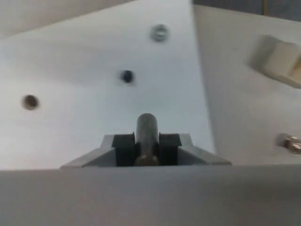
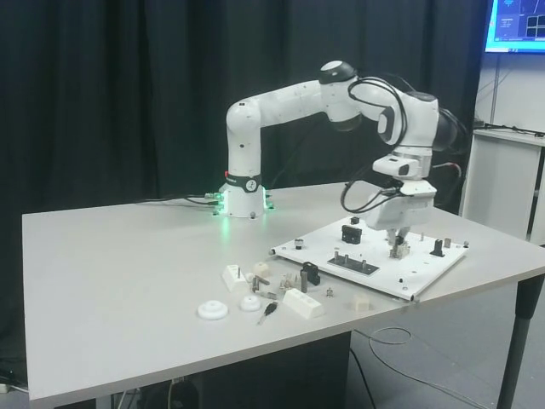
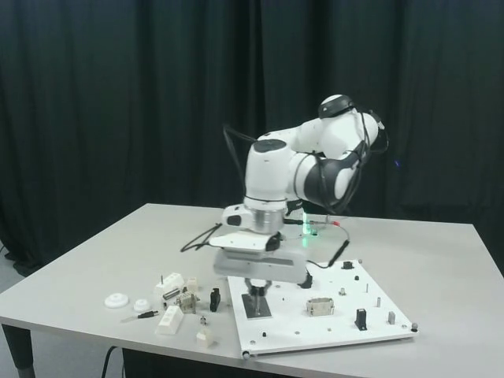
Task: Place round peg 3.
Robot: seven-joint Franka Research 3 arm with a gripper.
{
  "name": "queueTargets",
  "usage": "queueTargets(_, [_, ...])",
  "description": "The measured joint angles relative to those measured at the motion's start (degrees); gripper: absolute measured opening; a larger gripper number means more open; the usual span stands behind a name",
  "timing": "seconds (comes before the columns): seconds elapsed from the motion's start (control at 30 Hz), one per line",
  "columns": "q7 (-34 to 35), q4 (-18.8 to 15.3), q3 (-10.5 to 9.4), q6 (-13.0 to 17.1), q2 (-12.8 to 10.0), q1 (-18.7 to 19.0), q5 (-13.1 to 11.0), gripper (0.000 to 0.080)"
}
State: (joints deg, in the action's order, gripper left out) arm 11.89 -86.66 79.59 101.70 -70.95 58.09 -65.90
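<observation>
My gripper (image 1: 146,147) is shut on a grey round peg (image 1: 146,126), which sticks out between the black finger pads (image 1: 123,147). Below it lies the white assembly board (image 1: 94,117), with a dark hole (image 1: 127,76) just beyond the peg's tip and another hole (image 1: 30,101) off to one side. In the first room view the gripper (image 2: 398,245) hangs low over the board (image 2: 426,271), near its right part. In the second room view the gripper (image 3: 256,293) sits just above the board (image 3: 331,335), close to a dark plate (image 3: 256,307).
Black fixtures (image 2: 351,233) (image 2: 438,248) and small posts stand on the board. Loose parts lie on the grey table beside it: white discs (image 2: 213,310), white blocks (image 2: 303,302), a black piece (image 2: 310,273). A white block (image 1: 277,61) and a metal pin (image 1: 289,142) lie beyond the board's edge.
</observation>
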Motion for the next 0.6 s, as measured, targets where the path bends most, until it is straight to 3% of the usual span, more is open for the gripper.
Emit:
queueTargets(0.37, [-6.6, -3.6, 0.82, 0.0, -0.1, -2.3, -0.2, 0.0104])
queueTargets(0.6, [-10.3, -5.2, 0.90, 0.0, -0.8, -3.9, -1.8, 0.0104])
